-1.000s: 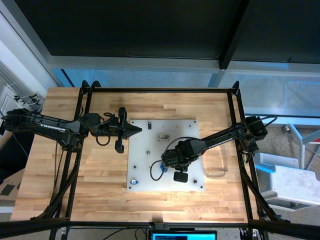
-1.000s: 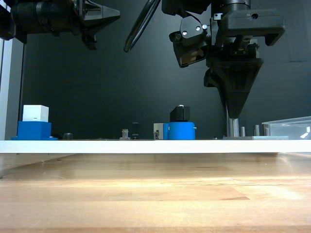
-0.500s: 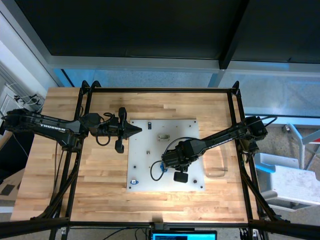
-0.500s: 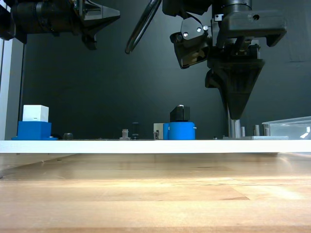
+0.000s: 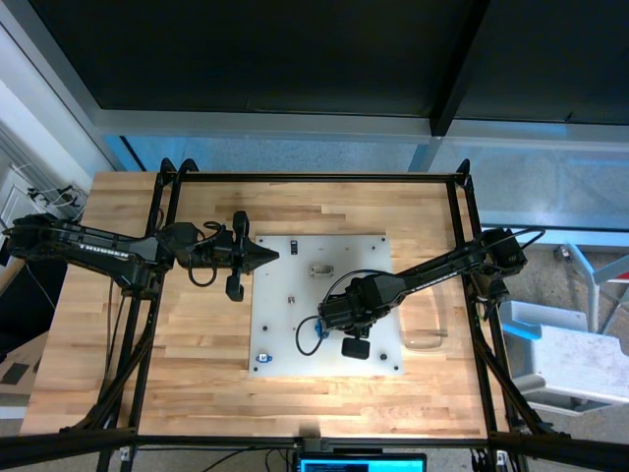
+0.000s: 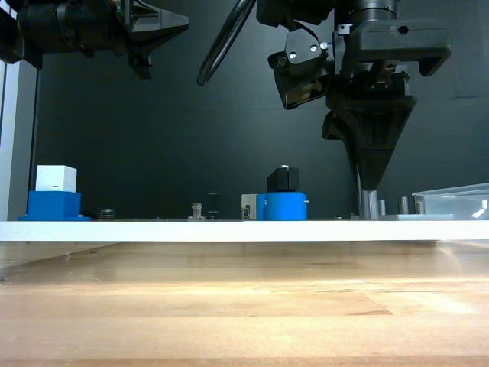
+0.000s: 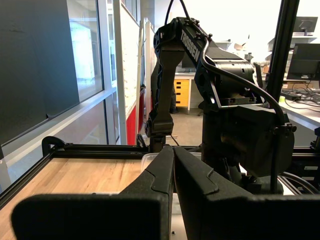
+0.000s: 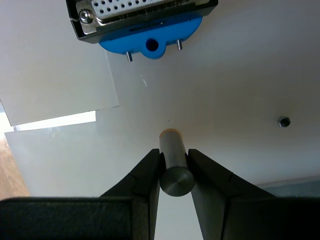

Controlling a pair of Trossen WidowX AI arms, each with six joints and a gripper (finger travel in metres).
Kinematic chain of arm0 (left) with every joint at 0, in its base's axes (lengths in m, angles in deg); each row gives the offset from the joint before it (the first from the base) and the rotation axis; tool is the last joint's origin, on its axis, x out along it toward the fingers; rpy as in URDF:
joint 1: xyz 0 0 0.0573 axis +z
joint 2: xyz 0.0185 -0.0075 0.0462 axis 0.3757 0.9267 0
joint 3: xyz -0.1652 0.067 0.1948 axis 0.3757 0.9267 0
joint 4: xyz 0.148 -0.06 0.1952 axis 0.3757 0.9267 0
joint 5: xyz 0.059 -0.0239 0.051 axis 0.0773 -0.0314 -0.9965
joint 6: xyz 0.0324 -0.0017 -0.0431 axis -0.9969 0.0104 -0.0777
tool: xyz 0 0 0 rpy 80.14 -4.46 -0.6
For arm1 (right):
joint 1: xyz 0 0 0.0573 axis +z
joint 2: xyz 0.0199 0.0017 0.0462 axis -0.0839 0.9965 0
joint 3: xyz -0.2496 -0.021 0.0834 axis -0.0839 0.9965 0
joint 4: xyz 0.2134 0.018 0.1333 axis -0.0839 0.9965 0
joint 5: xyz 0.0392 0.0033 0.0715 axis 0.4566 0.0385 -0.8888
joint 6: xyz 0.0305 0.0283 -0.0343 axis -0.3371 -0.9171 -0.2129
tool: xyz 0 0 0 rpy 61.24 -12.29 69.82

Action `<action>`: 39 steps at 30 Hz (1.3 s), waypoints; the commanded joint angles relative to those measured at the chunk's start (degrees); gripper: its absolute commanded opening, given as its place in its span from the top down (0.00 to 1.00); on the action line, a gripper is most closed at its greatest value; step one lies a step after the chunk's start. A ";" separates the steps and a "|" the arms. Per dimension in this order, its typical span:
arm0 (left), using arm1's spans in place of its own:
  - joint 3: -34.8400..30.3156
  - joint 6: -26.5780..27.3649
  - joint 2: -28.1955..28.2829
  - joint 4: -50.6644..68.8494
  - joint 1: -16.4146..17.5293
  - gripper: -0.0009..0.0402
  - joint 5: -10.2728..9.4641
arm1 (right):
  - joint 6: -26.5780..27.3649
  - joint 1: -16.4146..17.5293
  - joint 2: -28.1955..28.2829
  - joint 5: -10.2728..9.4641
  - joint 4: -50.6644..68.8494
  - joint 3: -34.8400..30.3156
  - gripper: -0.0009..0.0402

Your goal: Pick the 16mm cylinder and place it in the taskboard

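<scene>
The 16mm cylinder (image 8: 176, 176) is a short silver peg standing upright, its lower end against the white taskboard (image 8: 240, 75). My right gripper (image 8: 173, 156) is shut on the cylinder, a finger on each side. In the low view the right gripper (image 6: 371, 183) points straight down over the taskboard (image 6: 153, 229), with the cylinder (image 6: 368, 205) below its tips. From above, the right gripper (image 5: 332, 321) is over the middle of the taskboard (image 5: 285, 339). My left gripper (image 5: 265, 254) hovers shut and empty at the board's far left corner, high above it (image 6: 164, 27).
A blue connector (image 8: 150, 46) is mounted just beyond the cylinder. A blue block with a white cube (image 6: 53, 200) and a blue round part with a black top (image 6: 285, 202) stand on the board. A clear plastic tray (image 5: 432, 320) lies right of the board.
In the low view the right gripper has edged slightly to the right with the cylinder still held. The left arm has not moved.
</scene>
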 commanded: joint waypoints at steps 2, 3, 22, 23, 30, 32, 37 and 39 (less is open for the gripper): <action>0.00 0.00 0.00 -0.02 0.00 0.98 0.00 | 0.00 0.00 0.00 0.02 -0.55 0.02 0.90; 0.00 -0.02 0.00 -0.02 0.02 0.98 0.00 | -0.02 -0.02 0.00 0.02 -0.55 0.02 0.90; 0.00 -0.02 0.00 -0.02 0.02 0.98 0.00 | -0.55 0.00 0.00 0.02 -3.76 2.67 0.90; 0.00 -0.02 0.00 -0.02 0.02 0.98 0.02 | -0.55 0.02 0.00 0.02 -4.04 2.82 0.90; 0.00 -0.02 0.00 -0.02 0.00 0.98 0.00 | -0.50 0.00 0.00 0.04 -4.55 3.13 0.90; 0.00 -0.02 0.00 -0.02 0.02 0.98 0.00 | -0.50 0.00 0.00 0.04 -4.74 3.32 0.90; 0.00 -0.02 0.00 -0.02 0.02 0.98 0.02 | -0.70 0.00 0.00 0.02 -4.79 3.32 0.90; 0.00 -0.02 0.00 -0.02 0.00 0.98 0.00 | -0.90 0.00 0.00 0.02 -4.79 3.32 0.90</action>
